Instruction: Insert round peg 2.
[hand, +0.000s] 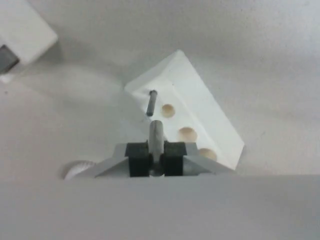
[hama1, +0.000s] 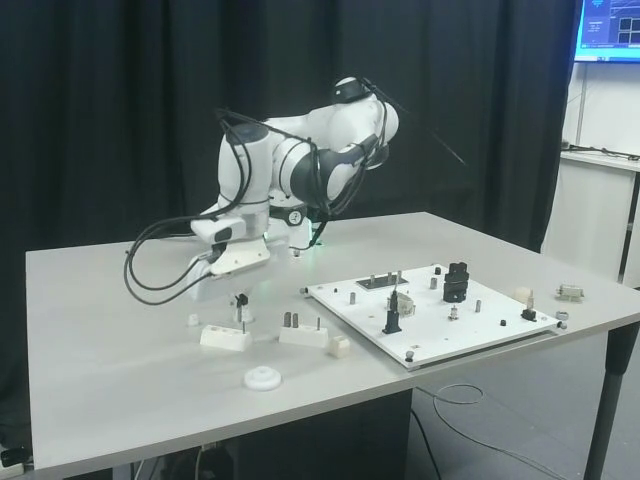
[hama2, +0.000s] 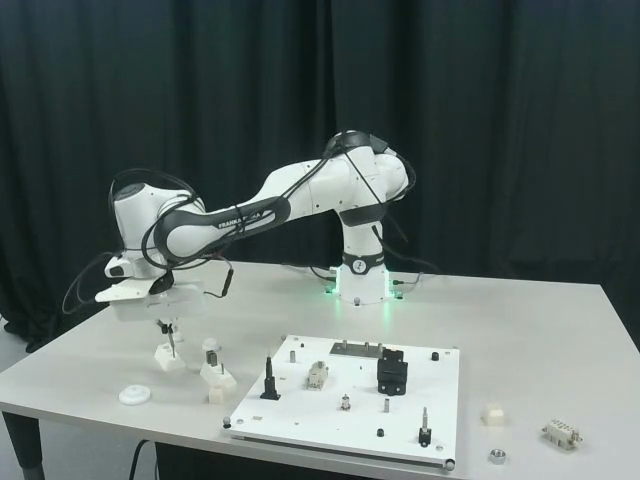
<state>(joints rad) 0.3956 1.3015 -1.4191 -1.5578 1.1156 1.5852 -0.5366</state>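
In the wrist view my gripper (hand: 156, 152) is shut on a grey round peg (hand: 156, 136), which sticks out straight between the black pads (hand: 138, 154). Just below it lies a white holder block (hand: 200, 107) with three open holes in a row. A thin dark pin (hand: 151, 102) stands at the block's end. The peg's tip hangs beside that pin, above the block. From the first room view, the gripper (hama1: 240, 300) hovers just over the holder block (hama1: 225, 337) at the table's left. The second room view shows the gripper (hama2: 170, 335) over the same block (hama2: 168, 358).
A second white holder block (hama1: 304, 334) with pegs stands next to the first, with a small block (hama1: 340, 346) beside it. A white disc (hama1: 263, 378) lies near the front edge. The white assembly board (hama1: 430, 315) with several black and grey parts fills the right half of the table.
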